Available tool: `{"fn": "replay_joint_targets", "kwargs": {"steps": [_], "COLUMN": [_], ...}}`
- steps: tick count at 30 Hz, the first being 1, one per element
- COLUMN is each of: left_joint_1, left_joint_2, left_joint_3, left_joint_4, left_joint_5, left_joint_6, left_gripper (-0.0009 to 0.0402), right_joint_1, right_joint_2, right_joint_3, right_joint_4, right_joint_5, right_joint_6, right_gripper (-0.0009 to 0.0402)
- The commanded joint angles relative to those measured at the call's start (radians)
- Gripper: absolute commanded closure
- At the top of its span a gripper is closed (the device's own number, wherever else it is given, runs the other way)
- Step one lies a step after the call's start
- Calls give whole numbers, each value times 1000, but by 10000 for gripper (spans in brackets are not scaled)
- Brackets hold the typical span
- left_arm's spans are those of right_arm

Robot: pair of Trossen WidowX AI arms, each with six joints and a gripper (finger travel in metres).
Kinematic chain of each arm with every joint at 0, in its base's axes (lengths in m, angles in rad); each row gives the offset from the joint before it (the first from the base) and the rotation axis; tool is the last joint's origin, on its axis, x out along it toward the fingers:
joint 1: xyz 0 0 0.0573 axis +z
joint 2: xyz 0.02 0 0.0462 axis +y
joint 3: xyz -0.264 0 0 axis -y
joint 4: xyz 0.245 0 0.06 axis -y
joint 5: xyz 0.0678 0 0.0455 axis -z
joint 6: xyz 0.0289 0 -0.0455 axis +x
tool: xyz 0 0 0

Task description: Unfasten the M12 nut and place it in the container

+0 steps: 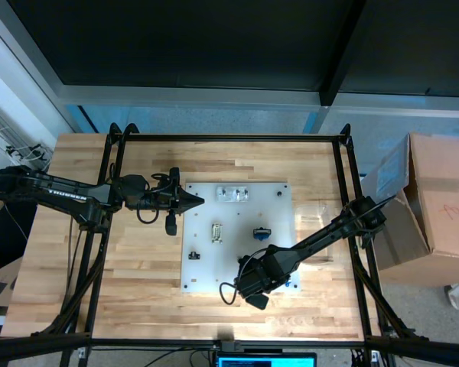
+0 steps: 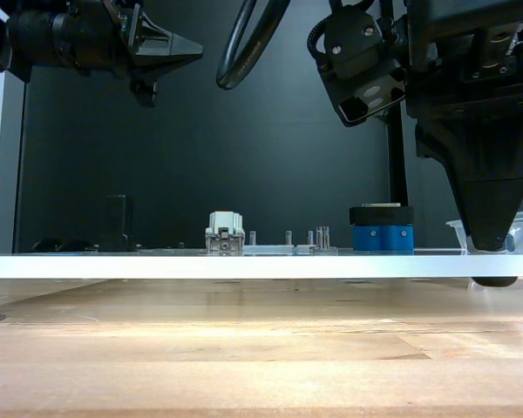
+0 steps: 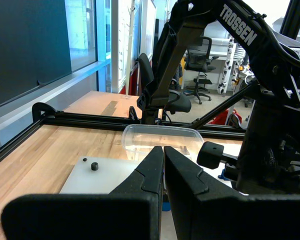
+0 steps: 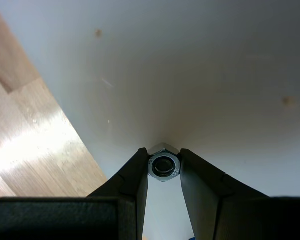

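Note:
The small silver M12 nut (image 4: 163, 166) sits between the fingertips of my right gripper (image 4: 163, 161), which is shut on it. Its hole is filled with something dark and it lies down at the white board (image 4: 200, 75), so it looks to be on its stud, whose ribs are hidden. In the low view the right gripper (image 2: 492, 246) points straight down onto the board's near right edge and covers nut and stud. The clear container (image 1: 322, 229) stands right of the board with nothing visible in it. My left gripper (image 1: 196, 200) hovers shut and holding nothing above the board's far left edge.
On the board (image 1: 237, 260) stand a grey connector block (image 2: 225, 236), a blue-and-black part (image 2: 382, 230) and some small pins (image 2: 318, 236). A black frame rail (image 1: 222, 138) rings the wooden table. A cardboard box (image 1: 436, 202) sits off the table's right side.

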Motion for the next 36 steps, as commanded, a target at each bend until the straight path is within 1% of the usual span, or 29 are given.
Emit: {"fn": "replay_joint_targets", "kwargs": {"steps": [1,6,23,30,36], "left_joint_1": [0,0,0,0,0], "left_joint_2": [0,0,0,0,0], "left_joint_3": [0,0,0,0,0], "left_joint_4": [0,0,0,0,0], "left_joint_5": [0,0,0,0,0], "left_joint_6": [0,0,0,0,0], "left_gripper": [393,393,393,393,393], "right_joint_1": [0,0,1,1,1], "right_joint_2": [0,0,0,0,0], "right_joint_3": [0,0,-1,0,-1], "right_joint_4": [2,5,-2,0,-16], "right_joint_5": [-5,-4,-5,-4,-3], "right_joint_6": [-122,-411,-1273,-1539,-1673], "right_gripper": [381,381,381,381,381]}}
